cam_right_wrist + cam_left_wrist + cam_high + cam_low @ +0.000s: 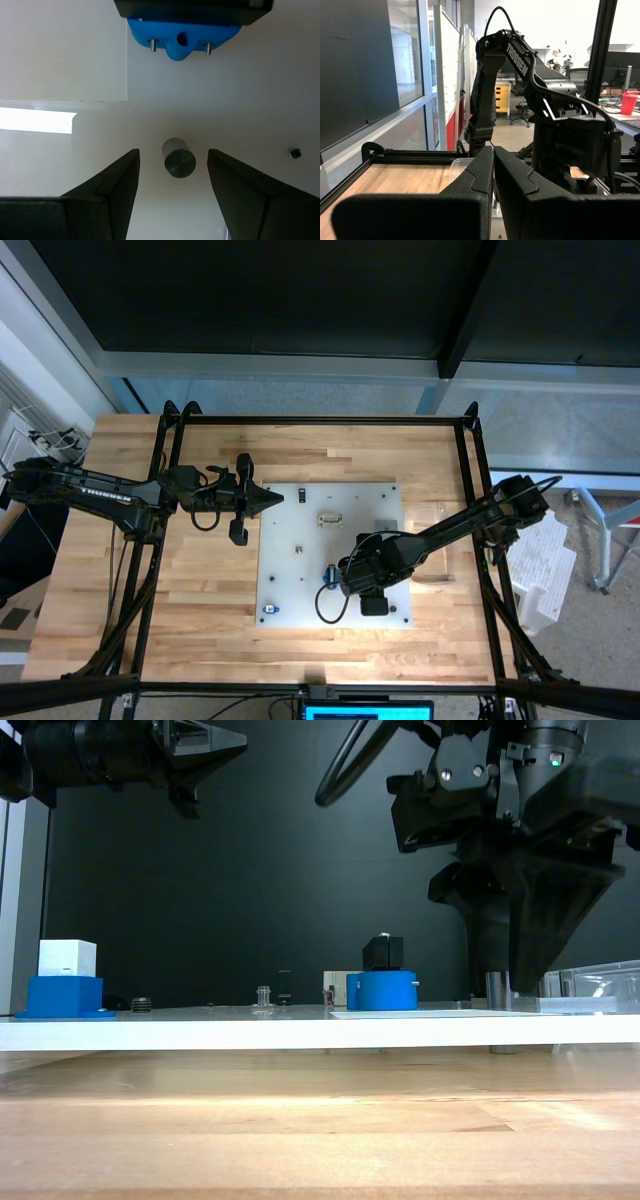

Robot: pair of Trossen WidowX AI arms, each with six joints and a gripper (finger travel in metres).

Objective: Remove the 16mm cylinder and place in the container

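Wooden bench (pixel 120 570) bearing white board (pixel 290 580). 16mm cylinder (pixel 178 158) upright there, gaps either side, between fingers of released right pincer (pixel 172 151). Seemingly beside board's right edge, container (pixel 600 982). Clenched left pincer (pixel 272 498) aloft at left edge.

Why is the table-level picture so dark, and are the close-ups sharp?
Low view: black backdrop, right gripper dark at the silvery round metal peg. Right wrist view: peg sharp between open fingers, one patch blown out. Left wrist view: shut left gripper, raised left of the white square board, backlit.
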